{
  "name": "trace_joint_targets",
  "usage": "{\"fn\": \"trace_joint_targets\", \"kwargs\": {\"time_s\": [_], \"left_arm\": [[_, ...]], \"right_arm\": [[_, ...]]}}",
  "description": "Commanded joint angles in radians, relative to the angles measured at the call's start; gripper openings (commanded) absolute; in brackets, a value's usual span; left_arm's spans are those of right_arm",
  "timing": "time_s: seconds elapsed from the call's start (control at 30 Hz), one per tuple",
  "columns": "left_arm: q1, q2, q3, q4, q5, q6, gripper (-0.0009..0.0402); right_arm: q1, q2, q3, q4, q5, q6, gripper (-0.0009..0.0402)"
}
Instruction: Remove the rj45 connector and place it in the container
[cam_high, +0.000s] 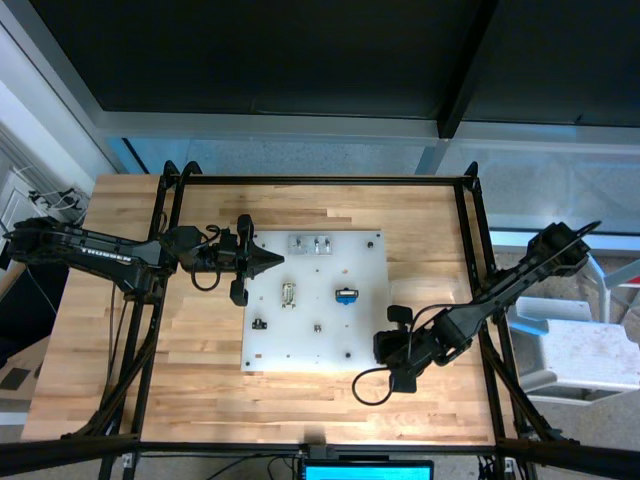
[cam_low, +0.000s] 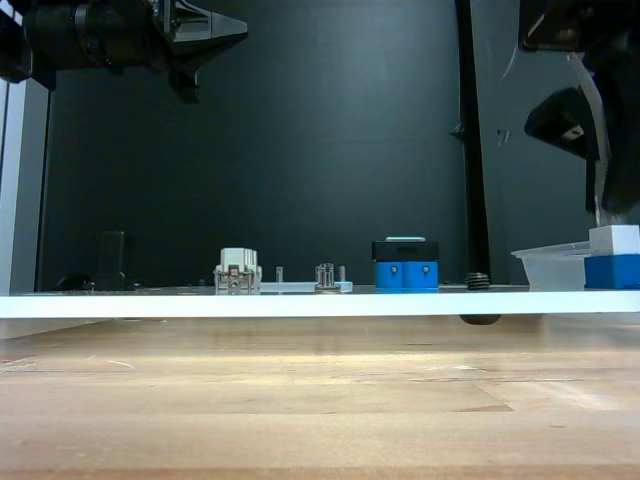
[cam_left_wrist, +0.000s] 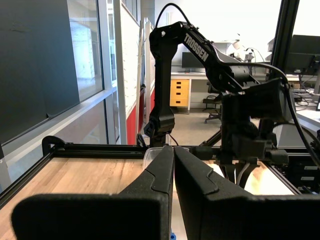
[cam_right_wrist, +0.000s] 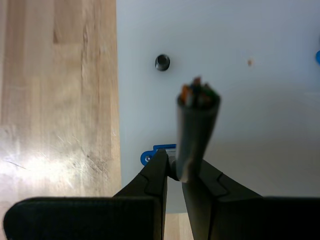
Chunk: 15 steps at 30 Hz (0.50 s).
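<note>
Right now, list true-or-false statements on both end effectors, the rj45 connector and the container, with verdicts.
1. The right end effector is shut on the rj45 connector, gripping its cable. True.
2. The left end effector is wide open. False: its fingers are together.
3. The rj45 connector lies in the container. False: it is held above the white board.
4. The left end effector hangs above the board's left edge. True.

Two in all: left end effector (cam_high: 276, 258) over the single white board's (cam_high: 315, 345) left edge, right end effector (cam_high: 384, 348) at its near right corner. One rj45 connector (cam_right_wrist: 197, 120), one container (cam_low: 548, 268), one desk (cam_high: 150, 340).
</note>
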Motion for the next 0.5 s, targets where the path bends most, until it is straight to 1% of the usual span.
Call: {"fn": "trace_joint_targets", "kwargs": {"time_s": [0.03,0.23,0.5], "left_arm": [[0.0,0.0,0.0,0.0,0.0,0.0,0.0],[0.0,0.0,0.0,0.0,0.0,0.0,0.0],[0.0,0.0,0.0,0.0,0.0,0.0,0.0]], "right_arm": [[0.0,-0.015,0.002,0.002,-0.004,-0.006,0.0],[0.0,-0.05,0.016,-0.021,-0.003,-0.027,0.0],[-0.006,-0.09,0.095,-0.142,-0.003,-0.036,0.0]]}}
